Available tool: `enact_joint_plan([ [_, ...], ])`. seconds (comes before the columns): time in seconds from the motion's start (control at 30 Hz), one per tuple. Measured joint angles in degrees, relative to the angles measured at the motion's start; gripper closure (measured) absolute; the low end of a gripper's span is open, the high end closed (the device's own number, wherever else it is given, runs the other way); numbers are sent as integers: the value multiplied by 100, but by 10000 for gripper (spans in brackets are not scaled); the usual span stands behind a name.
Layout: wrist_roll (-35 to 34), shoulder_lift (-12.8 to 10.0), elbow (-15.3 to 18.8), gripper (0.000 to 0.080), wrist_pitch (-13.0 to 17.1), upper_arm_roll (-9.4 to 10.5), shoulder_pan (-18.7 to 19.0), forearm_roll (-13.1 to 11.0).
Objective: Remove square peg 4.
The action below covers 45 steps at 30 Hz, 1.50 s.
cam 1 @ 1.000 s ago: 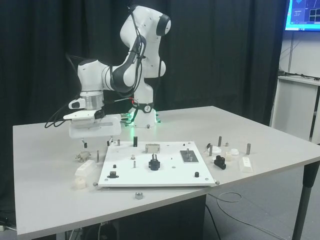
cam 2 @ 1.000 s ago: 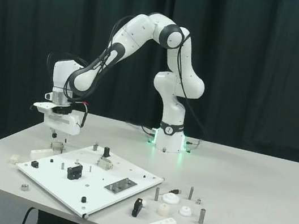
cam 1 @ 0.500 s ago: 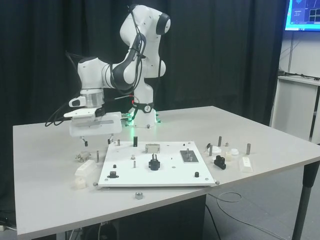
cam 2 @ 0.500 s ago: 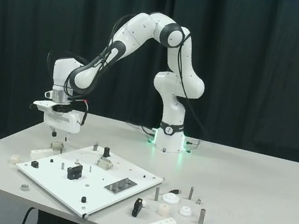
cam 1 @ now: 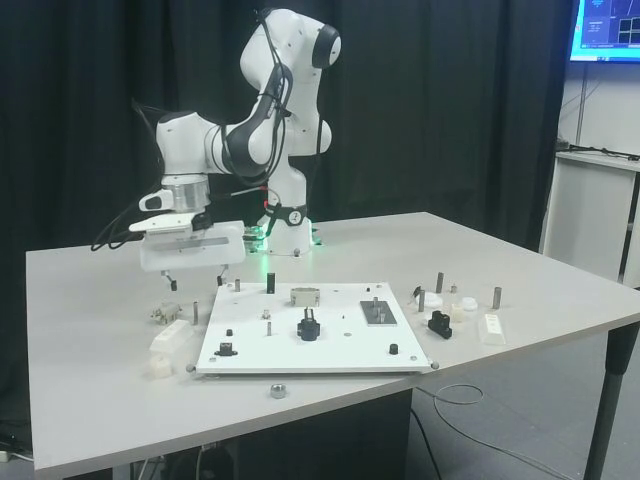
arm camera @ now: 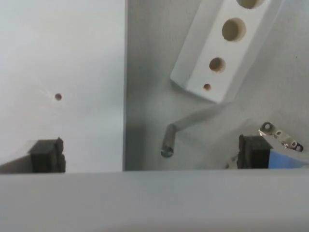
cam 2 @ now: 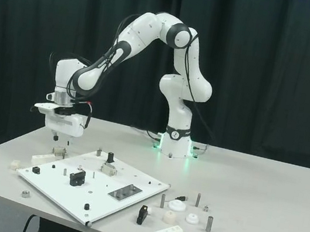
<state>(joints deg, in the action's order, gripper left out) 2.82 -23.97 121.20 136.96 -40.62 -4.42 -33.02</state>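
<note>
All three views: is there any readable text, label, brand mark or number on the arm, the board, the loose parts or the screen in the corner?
None can be read.
Wall screen, upper corner of the first room view: shows marks, too small to read.
White robot arm: no legible brand mark.
White square assembly board and white drilled block: no printing visible.

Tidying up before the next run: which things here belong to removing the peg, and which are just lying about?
Job: end effector, open; grey peg beneath it; white board.
Lying about: white holed block; nut; black clip.
</note>
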Motion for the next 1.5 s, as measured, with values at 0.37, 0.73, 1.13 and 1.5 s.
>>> enact_joint_plan([
  [0.37,89,95,2,3,-16,0,31,151],
  [0.73,244,341,86,3,-219,-1,49,477],
  [1.13,355,944,649,3,-245,-22,55,817],
  [1.5,-105,1460,1214,3,-242,-43,69,1281],
])
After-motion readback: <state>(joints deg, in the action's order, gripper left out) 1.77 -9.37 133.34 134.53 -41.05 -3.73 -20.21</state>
